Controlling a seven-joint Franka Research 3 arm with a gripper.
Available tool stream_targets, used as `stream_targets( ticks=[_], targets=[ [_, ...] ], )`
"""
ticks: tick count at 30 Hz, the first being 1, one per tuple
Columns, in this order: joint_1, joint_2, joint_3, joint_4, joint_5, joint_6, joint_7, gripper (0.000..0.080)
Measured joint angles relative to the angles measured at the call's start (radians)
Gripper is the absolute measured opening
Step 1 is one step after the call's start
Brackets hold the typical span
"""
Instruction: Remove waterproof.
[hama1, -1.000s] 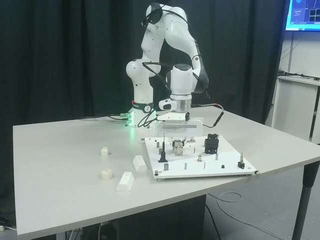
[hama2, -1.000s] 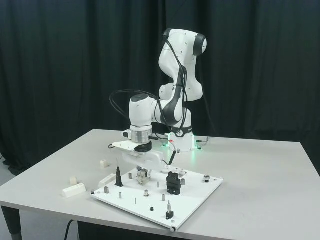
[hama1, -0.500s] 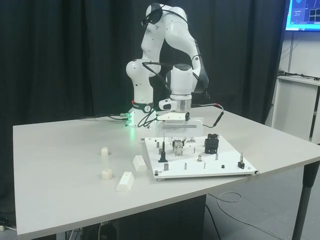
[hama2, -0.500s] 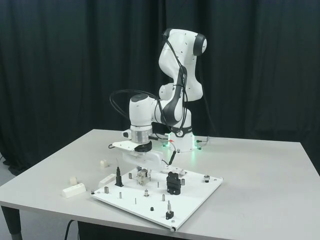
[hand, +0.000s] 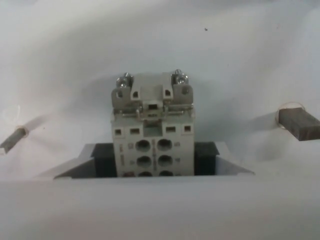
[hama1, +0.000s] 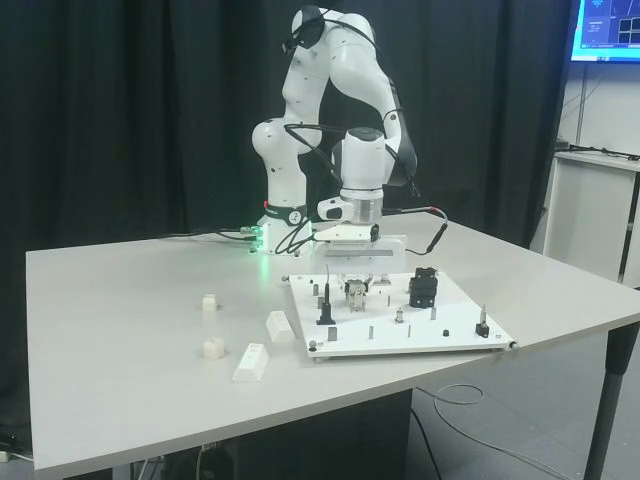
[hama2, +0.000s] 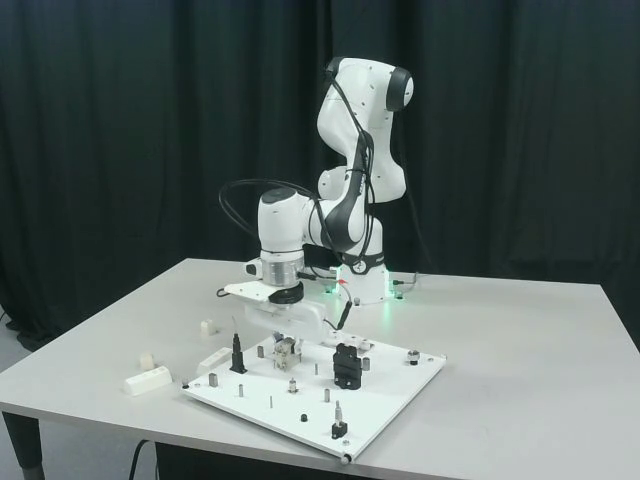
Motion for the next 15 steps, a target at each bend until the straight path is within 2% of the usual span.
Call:
stream_targets(
  ticks=[15],
  targets=[
    [0.0,-0.001,0.003,0.001,-0.012,-0.001,0.0,0.0314]
  ],
)
